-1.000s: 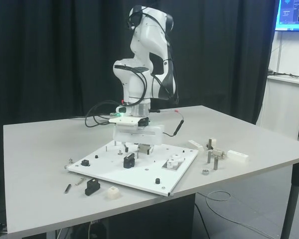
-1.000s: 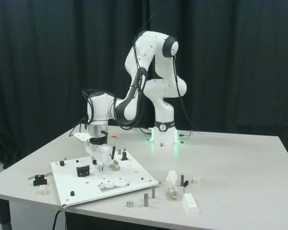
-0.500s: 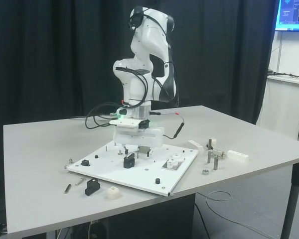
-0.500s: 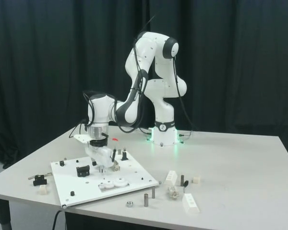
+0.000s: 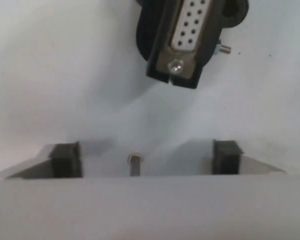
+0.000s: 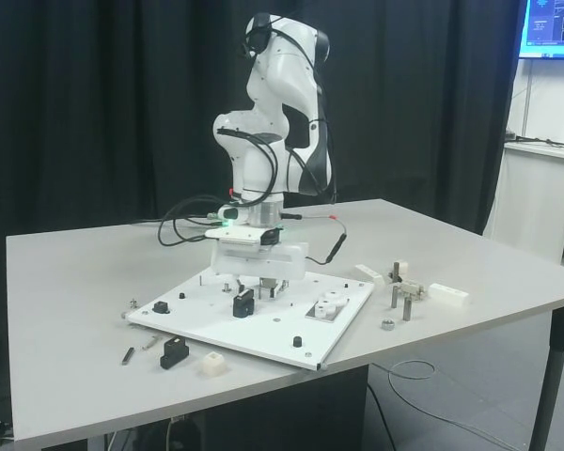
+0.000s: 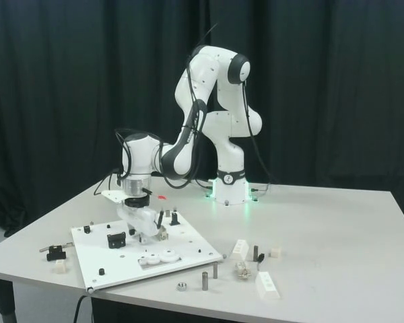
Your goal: Remove square peg 1.
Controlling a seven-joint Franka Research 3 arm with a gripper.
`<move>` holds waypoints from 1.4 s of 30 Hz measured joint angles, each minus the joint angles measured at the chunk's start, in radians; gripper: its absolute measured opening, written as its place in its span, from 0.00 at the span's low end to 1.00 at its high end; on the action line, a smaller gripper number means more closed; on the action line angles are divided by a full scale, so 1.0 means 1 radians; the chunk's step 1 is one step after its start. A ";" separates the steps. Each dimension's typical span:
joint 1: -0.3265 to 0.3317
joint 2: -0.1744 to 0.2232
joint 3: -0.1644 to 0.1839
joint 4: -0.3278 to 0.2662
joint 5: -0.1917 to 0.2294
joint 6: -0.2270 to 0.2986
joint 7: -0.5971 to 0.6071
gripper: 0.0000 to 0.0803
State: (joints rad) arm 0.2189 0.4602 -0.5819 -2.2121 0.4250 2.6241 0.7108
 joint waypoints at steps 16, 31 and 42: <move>-0.018 0.001 0.022 0.003 0.031 -0.003 0.000 0.20; -0.018 0.001 0.023 0.004 0.040 -0.003 -0.001 0.05; -0.019 -0.002 0.021 0.004 0.040 -0.007 -0.001 0.05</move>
State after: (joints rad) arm 0.2003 0.4583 -0.5609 -2.2085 0.4646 2.6168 0.7096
